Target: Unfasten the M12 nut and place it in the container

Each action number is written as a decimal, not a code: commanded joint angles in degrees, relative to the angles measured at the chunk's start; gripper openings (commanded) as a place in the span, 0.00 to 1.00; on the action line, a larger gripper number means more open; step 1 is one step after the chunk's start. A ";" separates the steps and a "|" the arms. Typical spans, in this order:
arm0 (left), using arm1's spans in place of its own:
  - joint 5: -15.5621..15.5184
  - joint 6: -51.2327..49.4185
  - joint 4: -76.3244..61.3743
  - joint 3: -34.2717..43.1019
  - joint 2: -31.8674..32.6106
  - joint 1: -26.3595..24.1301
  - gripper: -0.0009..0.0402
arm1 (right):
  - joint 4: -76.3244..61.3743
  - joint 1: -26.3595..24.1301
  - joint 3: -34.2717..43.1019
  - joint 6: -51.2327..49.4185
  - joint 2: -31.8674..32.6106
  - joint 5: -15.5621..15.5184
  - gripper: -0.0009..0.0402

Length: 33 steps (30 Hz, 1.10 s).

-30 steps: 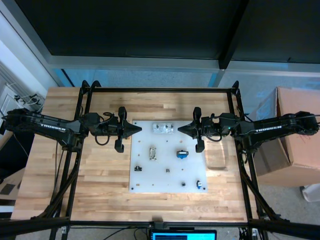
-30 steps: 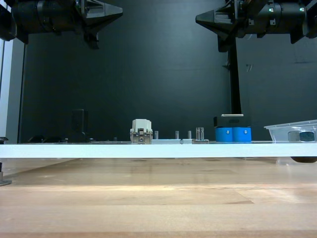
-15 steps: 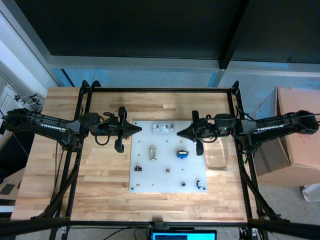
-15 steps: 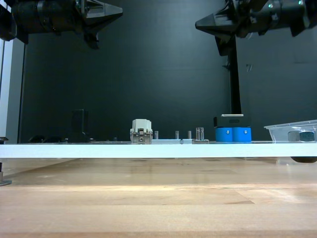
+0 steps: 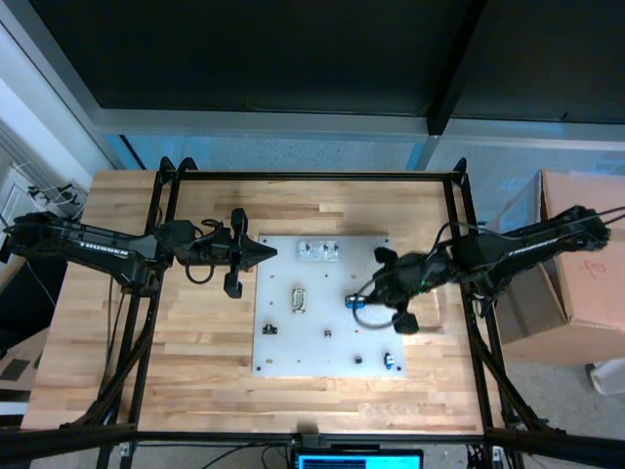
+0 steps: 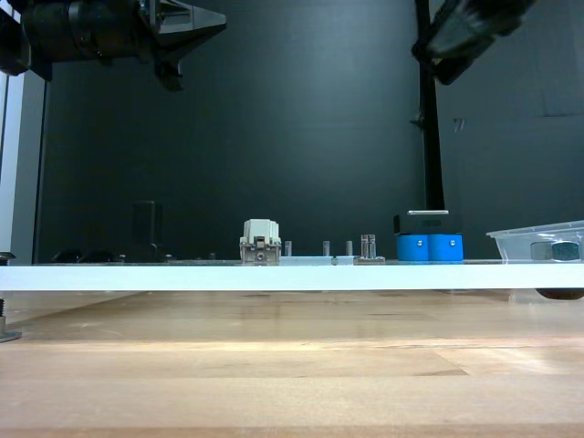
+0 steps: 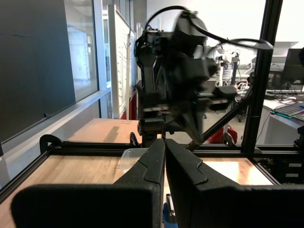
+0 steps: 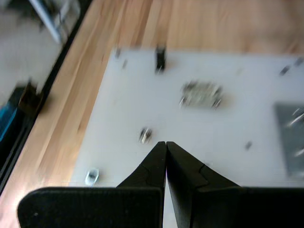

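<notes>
One small silver M12 nut here, sitting low on its stud at the white board's 5 o'clock. It has a round bright top in the right wrist view and grey faces in the low view. I can't make out the stud's ribs beneath it. In the low view it seems to lie inside the clear container, but the high view puts it on the board. The container stands off the board's 3 o'clock edge, with the right arm crossing above it.

The left arm reaches in level from 9 o'clock. The left claw hangs high at the board's 10 o'clock edge, its fingers pressed together with nothing between them.

The right arm comes in from 3 o'clock and angles downward. The right claw tips toward the board over its 3 o'clock side, well above the surface. Its fingers are also squeezed to a thin line, holding nothing. It is apart from the nut, which lies toward 5 o'clock of it.

The count: two arms, two claws, one nut, one container and one board on the wooden tabletop. On the board stand one blue connector, one grey connector and one silver post. One cardboard box sits beyond the tabletop at 3 o'clock.
</notes>
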 commanded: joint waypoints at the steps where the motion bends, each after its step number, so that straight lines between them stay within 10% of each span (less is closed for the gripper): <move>1: 0.00 0.02 0.02 -0.02 0.02 0.02 0.02 | -8.11 2.60 4.81 1.16 4.26 0.17 0.02; 21: 0.00 0.02 0.00 -0.02 0.02 0.00 0.02 | -38.49 12.09 31.78 12.70 25.51 1.66 0.04; 33: 0.00 0.02 0.02 -0.02 0.02 0.02 0.02 | -38.27 12.72 35.63 20.24 31.54 3.21 0.32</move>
